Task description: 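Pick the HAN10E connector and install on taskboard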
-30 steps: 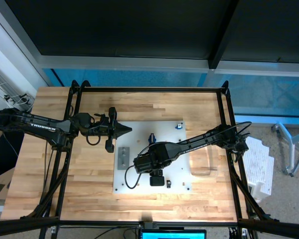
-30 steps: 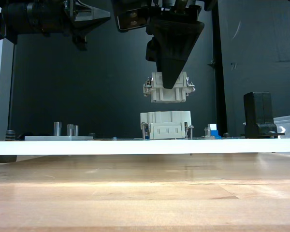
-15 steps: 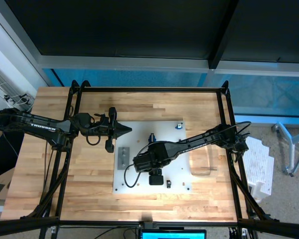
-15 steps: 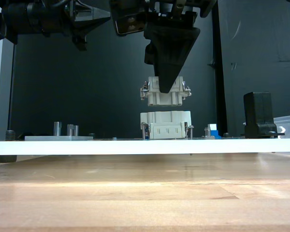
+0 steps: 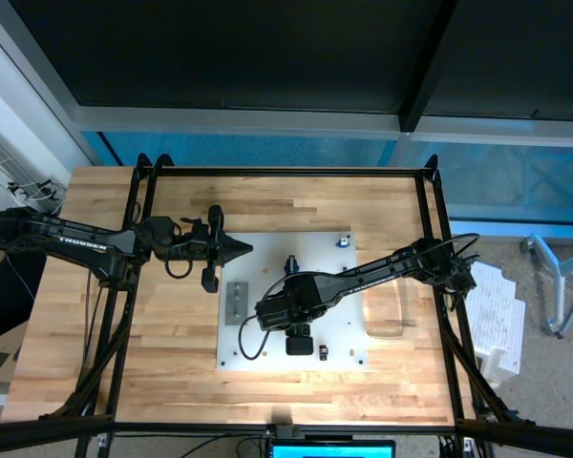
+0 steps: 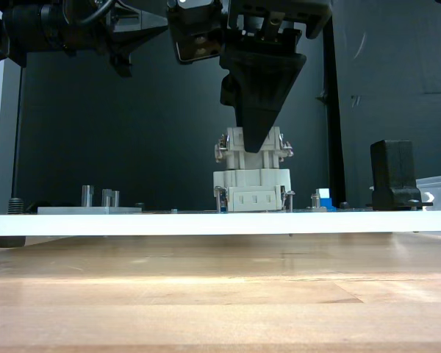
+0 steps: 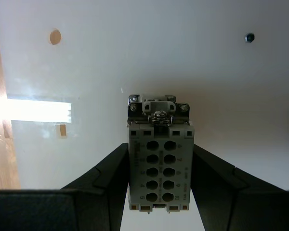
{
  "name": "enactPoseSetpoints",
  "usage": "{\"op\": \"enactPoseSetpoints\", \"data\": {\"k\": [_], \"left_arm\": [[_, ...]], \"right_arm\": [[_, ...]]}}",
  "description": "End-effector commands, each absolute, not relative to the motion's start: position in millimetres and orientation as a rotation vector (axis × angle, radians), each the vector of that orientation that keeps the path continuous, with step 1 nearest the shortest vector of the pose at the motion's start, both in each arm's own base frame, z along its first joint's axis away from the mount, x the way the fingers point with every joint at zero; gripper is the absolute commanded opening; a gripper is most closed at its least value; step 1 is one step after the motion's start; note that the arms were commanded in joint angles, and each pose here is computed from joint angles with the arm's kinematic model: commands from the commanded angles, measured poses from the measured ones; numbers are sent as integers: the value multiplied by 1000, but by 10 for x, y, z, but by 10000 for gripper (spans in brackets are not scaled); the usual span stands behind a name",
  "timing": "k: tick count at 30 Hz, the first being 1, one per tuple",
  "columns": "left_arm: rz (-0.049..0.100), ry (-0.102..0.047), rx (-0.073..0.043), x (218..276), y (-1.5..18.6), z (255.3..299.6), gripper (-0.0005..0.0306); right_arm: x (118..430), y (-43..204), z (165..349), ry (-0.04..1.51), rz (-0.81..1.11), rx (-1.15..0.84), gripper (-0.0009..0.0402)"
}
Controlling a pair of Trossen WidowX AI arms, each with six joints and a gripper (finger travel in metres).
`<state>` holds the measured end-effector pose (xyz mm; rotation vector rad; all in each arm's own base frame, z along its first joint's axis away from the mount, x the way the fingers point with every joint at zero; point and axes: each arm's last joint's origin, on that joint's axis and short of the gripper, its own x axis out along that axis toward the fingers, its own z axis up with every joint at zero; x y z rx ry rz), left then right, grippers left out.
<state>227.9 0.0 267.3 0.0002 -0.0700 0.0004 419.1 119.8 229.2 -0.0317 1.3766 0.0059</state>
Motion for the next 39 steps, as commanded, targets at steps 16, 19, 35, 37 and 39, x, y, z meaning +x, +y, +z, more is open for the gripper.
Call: {"op": "enactPoseSetpoints", "data": {"k": [16, 19, 35, 37, 39], "left_arm": [[0, -70, 0, 2279, 0, 2672, 1], [0, -70, 0, 2279, 0, 2672, 1], [0, -70, 0, 2279, 0, 2672, 1], [0, -70, 0, 2279, 0, 2672, 1], [0, -70, 0, 2279, 0, 2672, 1]], "right_arm": [[4191, 1190, 2236, 1378, 13, -28, 28], [4193, 1190, 2197, 1375, 13, -27, 27], [4180, 1180, 2003, 1377, 10, -24, 27], [4180, 1180, 2003, 1376, 10, -24, 28], [4179, 1179, 2004, 1376, 10, -24, 27]]}}
